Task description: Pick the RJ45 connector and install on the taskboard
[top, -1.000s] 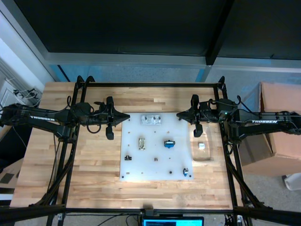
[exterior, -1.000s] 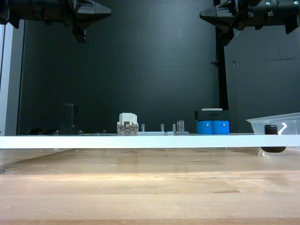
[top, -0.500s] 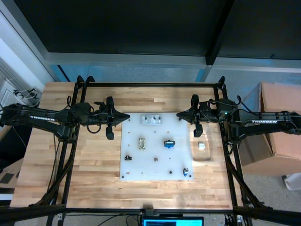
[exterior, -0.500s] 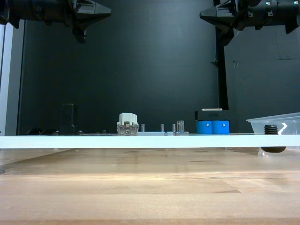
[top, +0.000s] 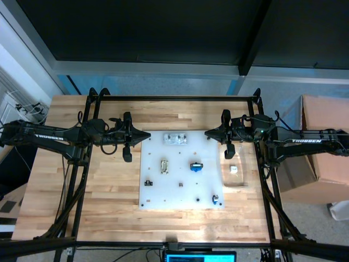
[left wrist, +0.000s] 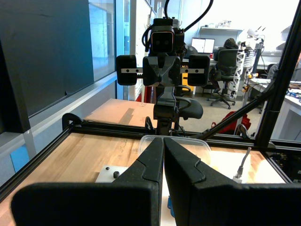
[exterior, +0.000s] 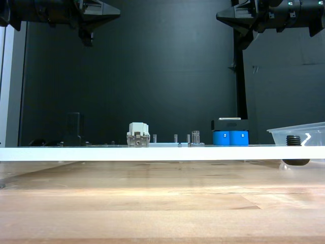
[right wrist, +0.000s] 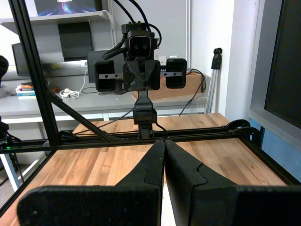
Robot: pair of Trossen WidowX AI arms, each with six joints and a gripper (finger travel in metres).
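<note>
Fingers [left wrist: 149, 162] pressed: left tool [top: 148, 136], right tool [top: 207, 132] (over table [top: 109, 207]).

Cardboard box [top: 327, 112] beside table [top: 109, 207]; office chair [left wrist: 229, 66] beyond.

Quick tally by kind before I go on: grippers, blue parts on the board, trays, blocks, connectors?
Grippers: 2, left gripper and right gripper, both shut, empty, raised over the white board's far corners.
Blue board parts: 2, blue jack, blue block.
Clear tray: 1.
White block: 1, in the tray.
Connector: 1, at the jack; seating cannot tell.
Total: 7.
</note>
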